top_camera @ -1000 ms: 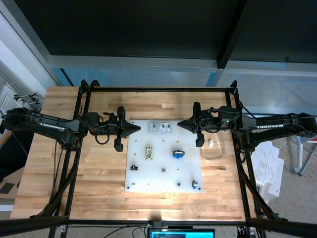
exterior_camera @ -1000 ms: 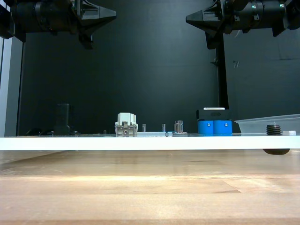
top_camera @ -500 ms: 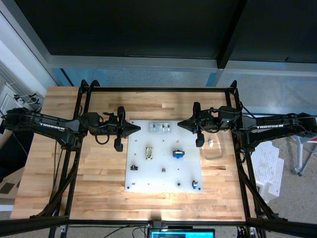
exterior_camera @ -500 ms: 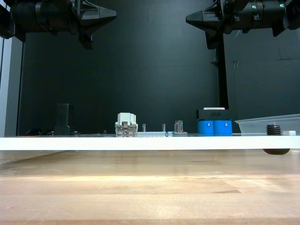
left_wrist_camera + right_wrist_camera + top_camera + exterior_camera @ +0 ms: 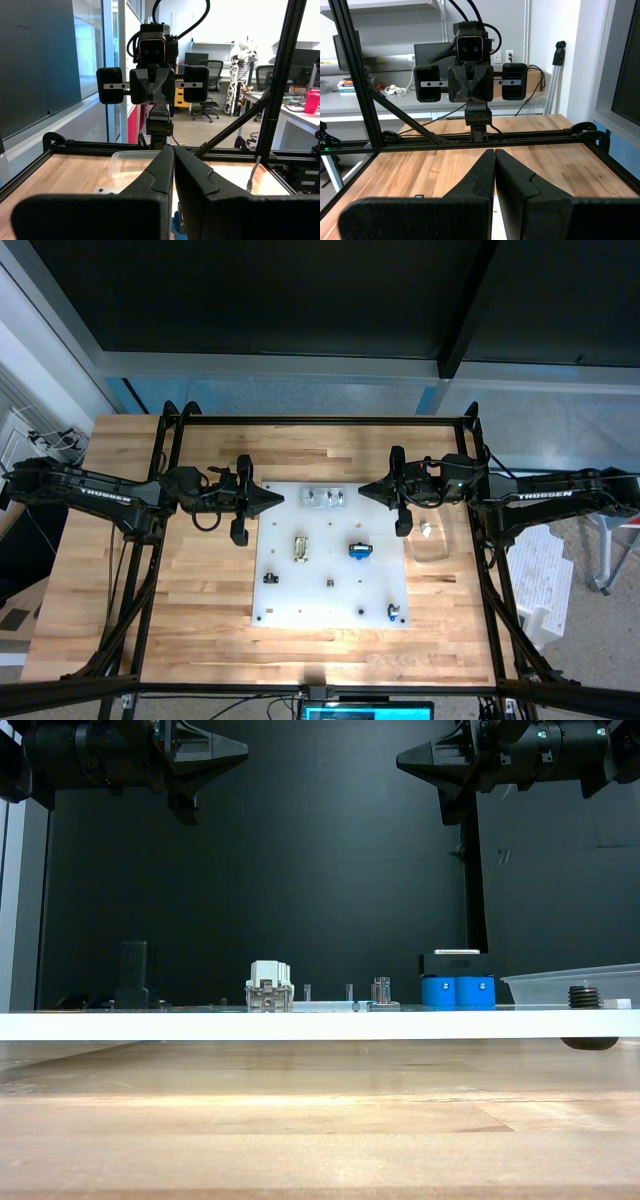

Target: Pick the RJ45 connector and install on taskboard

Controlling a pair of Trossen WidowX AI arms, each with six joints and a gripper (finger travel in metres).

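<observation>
High over taskboard (image 5: 310, 600), left gripper (image 5: 280, 499) faces right gripper (image 5: 361, 492) near tray (image 5: 437, 548).

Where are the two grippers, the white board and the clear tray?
taskboard (image 5: 300, 600): high view, bare white face.
left gripper (image 5: 276, 500): high view, shut fingertips, raised by the taskboard's far left corner.
right gripper (image 5: 365, 491): high view, shut fingertips, raised by its far right corner.
tray (image 5: 445, 552): high view, near rim.
</observation>
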